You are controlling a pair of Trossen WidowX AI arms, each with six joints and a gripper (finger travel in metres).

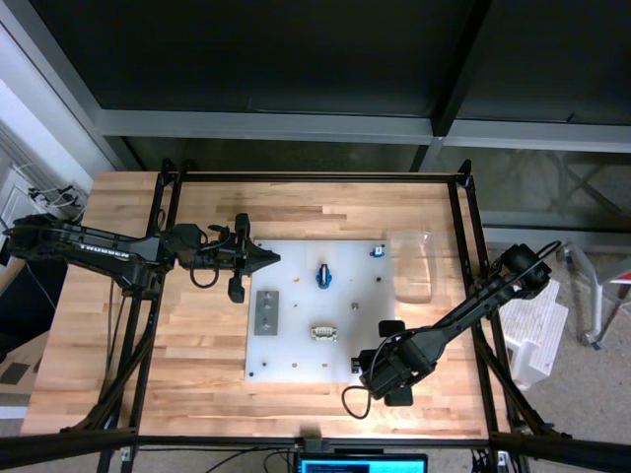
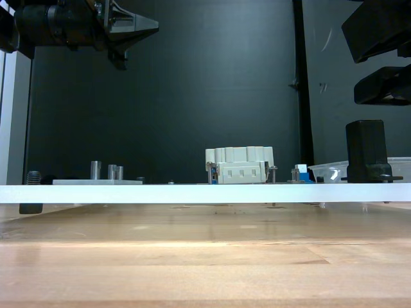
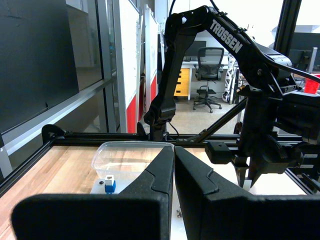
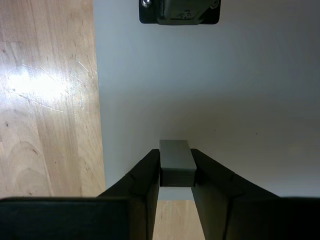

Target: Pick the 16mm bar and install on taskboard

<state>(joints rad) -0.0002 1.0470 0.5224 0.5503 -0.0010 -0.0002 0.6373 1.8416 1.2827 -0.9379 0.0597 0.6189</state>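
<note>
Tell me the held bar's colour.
16mm bar: grey, clearest in right wrist view. Right gripper holds it over taskboard; left gripper above far-left corner.

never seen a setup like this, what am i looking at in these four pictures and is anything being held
Two robot arms stand at a wooden table. One picture looks down from above, one looks level along the table-top, two come from cameras on the arms' wrists. On the table lies the taskboard, a white plate carrying a grey block, a blue knob and a pale connector; a clear tub sits beside it. The left hand hangs shut and empty above the board's far left edge. The right hand, over the near right corner, grips the small grey 16mm bar.
</note>
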